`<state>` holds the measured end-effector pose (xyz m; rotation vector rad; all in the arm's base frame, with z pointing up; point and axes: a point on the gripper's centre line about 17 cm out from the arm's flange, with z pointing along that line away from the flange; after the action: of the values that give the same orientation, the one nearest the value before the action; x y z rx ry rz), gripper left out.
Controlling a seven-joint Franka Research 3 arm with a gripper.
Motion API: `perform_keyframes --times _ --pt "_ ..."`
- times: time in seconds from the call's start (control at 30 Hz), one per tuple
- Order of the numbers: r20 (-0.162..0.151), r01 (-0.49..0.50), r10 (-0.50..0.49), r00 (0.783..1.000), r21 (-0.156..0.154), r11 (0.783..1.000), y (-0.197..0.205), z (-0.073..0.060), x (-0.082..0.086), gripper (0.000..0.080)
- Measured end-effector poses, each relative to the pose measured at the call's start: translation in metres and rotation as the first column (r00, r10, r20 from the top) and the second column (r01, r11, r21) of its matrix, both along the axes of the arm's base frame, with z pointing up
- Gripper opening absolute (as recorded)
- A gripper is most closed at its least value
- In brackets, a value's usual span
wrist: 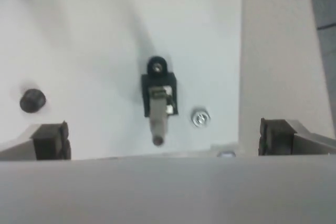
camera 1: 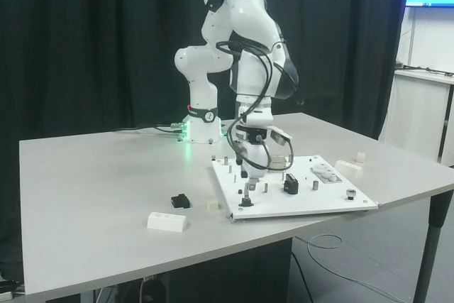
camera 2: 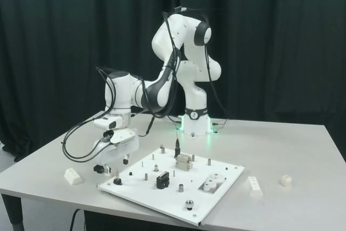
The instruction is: Remove Ethernet.
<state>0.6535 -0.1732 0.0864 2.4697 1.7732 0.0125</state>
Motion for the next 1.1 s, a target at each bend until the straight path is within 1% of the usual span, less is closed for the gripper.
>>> perform_keyframes --times 0.17,0.37,0.67,0.83,1.1 --pt "-0.004 -0.036 0.036 0.999 -0.011 0.999 0.001 -0.010 -0.003 0.0800" --pt "-0.002 -0.049 0.049 0.999 -0.022 0.999 0.000 -0.019 -0.008 0.0800" --pt "-0.012 -0.053 0.053 0.999 -0.017 0.998 0.005 -0.031 -0.017 0.0800" --pt "-0.017 -0.054 0.054 0.998 -0.013 0.998 0.009 -0.035 -0.019 0.0800" --pt "-0.019 -0.050 0.049 0.999 -0.013 0.999 0.009 -0.037 -0.020 0.0800"
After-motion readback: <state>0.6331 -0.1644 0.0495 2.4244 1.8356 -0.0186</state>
